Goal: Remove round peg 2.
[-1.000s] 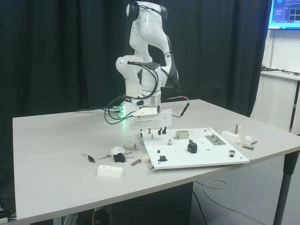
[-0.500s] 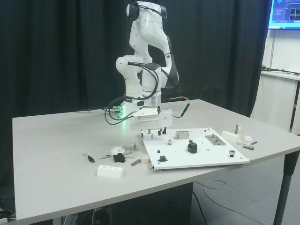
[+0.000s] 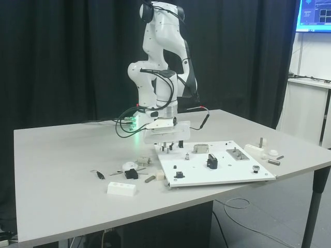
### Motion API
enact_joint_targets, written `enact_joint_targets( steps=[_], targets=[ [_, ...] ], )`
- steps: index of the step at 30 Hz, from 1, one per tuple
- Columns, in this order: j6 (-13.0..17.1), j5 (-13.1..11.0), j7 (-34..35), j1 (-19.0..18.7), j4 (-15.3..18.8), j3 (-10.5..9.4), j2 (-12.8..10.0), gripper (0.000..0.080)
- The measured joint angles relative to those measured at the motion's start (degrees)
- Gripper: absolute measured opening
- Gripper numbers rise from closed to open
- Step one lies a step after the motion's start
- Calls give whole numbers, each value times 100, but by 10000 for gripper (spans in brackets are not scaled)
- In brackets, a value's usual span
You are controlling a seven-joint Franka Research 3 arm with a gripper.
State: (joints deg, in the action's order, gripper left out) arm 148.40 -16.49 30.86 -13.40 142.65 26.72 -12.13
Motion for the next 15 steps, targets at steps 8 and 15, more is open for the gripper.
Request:
enact_joint_targets(
  steps=[8,15],
  targets=[
    [5,-97,0,-49,5,0,0,74],
    [7,-98,0,-55,5,1,0,67]
  ],
)
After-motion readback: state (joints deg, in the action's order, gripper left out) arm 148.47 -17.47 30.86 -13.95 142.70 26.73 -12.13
